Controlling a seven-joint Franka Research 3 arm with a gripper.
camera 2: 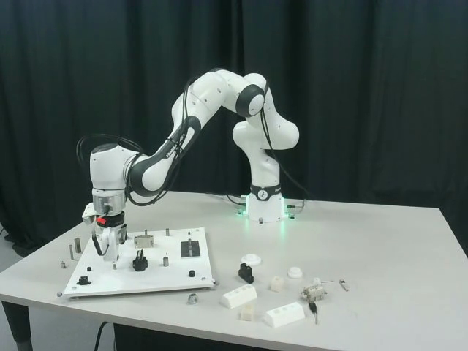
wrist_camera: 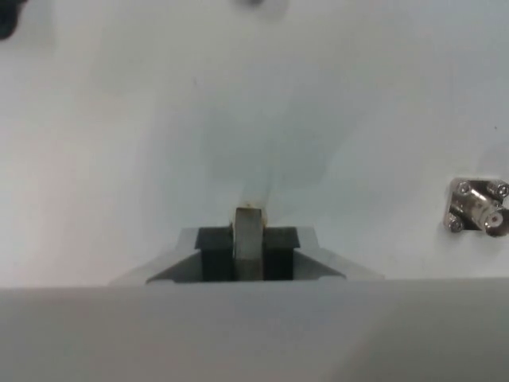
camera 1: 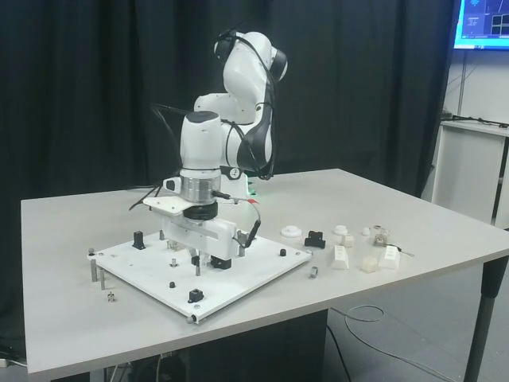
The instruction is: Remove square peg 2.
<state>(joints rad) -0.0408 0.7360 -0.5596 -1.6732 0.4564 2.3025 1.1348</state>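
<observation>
Gripper (wrist_camera: 249,263) around one square peg (wrist_camera: 249,231), above one white board (wrist_camera: 238,119).

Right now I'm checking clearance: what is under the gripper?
Under the gripper lies the white board. In the wrist view a grey peg stands between the black fingers. The peg's foot and any hole are hidden by the gripper body.

Smooth matt white board (wrist_camera: 159,143), shiny metal connector (wrist_camera: 479,205)
</observation>
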